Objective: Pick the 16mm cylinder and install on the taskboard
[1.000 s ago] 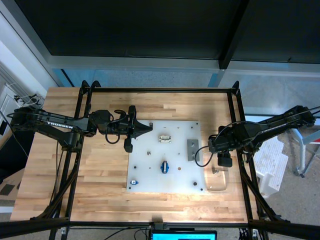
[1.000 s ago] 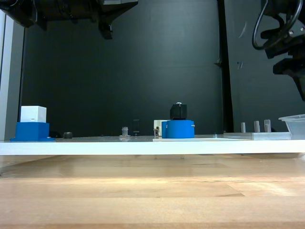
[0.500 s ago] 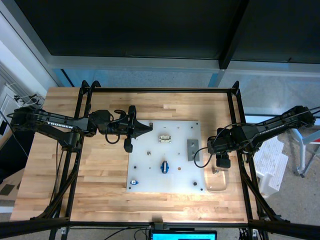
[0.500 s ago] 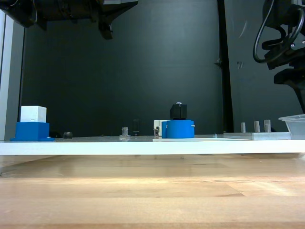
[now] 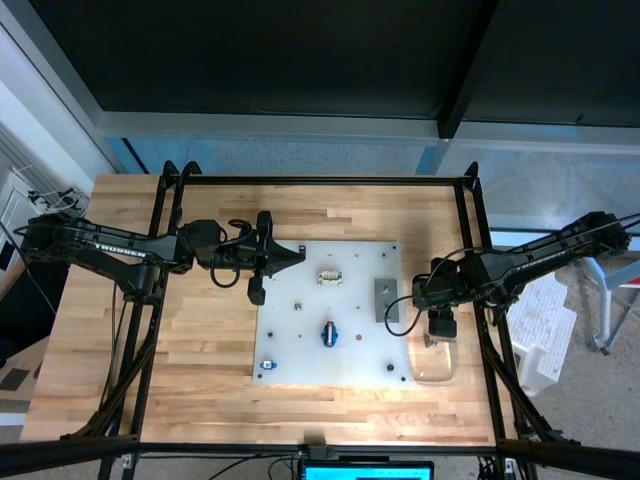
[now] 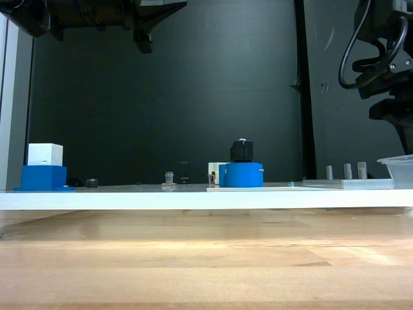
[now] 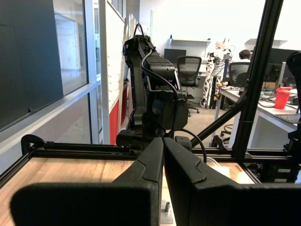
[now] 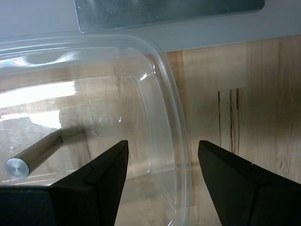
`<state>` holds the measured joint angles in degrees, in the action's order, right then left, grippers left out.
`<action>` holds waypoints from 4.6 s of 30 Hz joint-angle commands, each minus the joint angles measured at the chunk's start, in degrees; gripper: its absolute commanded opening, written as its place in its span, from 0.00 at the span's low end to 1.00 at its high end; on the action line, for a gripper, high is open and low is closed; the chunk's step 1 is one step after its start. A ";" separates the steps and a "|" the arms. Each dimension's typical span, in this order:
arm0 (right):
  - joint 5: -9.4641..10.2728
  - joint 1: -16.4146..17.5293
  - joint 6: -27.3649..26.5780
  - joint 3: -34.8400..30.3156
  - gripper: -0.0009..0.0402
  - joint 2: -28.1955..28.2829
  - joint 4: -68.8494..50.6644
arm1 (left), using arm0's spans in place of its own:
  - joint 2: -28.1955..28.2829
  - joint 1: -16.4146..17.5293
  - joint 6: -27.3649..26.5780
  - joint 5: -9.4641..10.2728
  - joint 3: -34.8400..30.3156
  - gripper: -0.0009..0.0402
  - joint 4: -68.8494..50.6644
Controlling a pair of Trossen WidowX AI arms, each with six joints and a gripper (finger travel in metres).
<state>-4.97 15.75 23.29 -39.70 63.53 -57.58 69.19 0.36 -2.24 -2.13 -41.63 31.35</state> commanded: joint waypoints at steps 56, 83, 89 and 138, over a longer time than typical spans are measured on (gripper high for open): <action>-1.46 0.02 -1.22 2.27 0.52 8.46 5.62 | 0.02 0.02 0.02 0.00 0.00 0.02 0.02; -1.49 0.00 -1.25 2.27 0.52 8.46 5.64 | 0.02 0.00 0.02 0.00 0.00 0.02 0.02; -1.49 0.02 -1.25 2.27 0.52 8.46 5.64 | 0.02 0.02 0.02 0.00 0.00 0.02 0.02; -1.49 0.02 -1.22 2.27 0.30 8.46 5.66 | 0.02 0.02 0.02 0.00 0.00 0.02 0.02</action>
<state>-6.46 15.75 22.04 -37.43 71.96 -51.94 69.21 0.36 -2.24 -2.11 -41.63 31.35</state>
